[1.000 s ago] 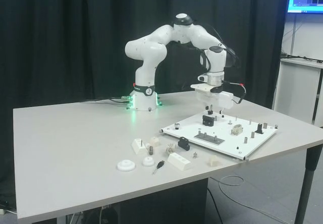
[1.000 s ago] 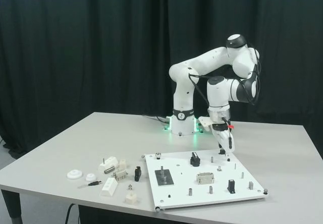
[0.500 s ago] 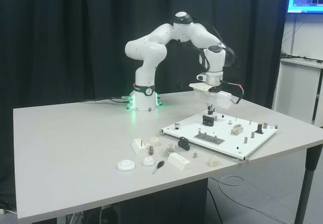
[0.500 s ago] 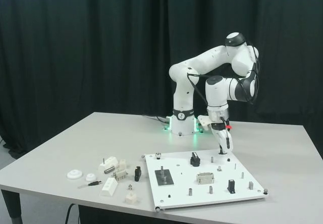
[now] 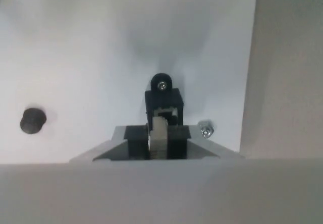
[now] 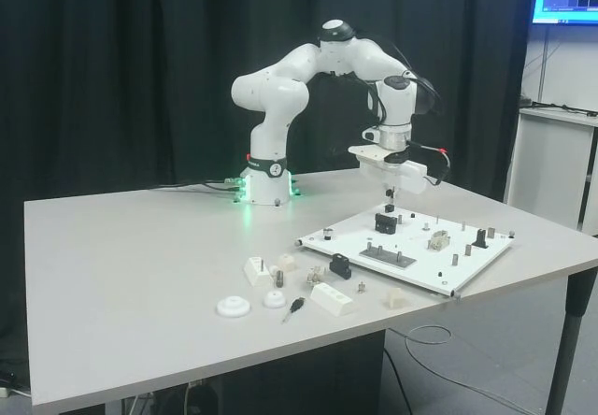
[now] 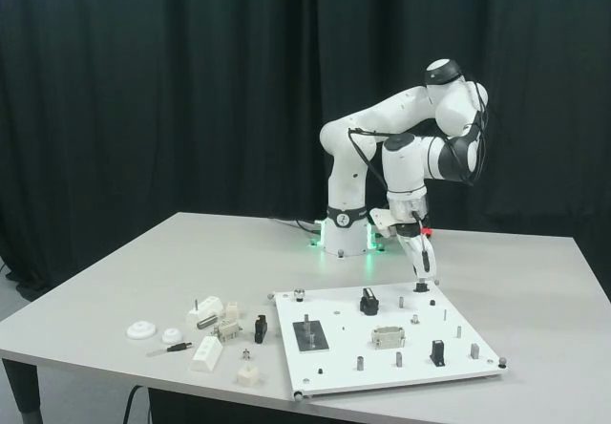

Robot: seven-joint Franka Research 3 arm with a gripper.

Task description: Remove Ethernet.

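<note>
Ethernet plug (image 5: 159, 133) gripped between hand (image 5: 158, 144) fingers, lifted just above black socket (image 5: 163, 99) at far edge of white board (image 7: 382, 348) on counter (image 6: 131, 265).

You have the board (image 7: 382, 348) lying flat on the table (image 7: 124, 281), in front of the arm's base (image 7: 346, 238). The gripper (image 7: 423, 276) hangs above the board's rear edge, over the Ethernet mount (image 5: 163, 100). To the board's side, loose parts (image 7: 215, 333) lie scattered on the table. In the second room view, a connector block (image 7: 368, 301) stands near the board's back, left of the gripper.
</note>
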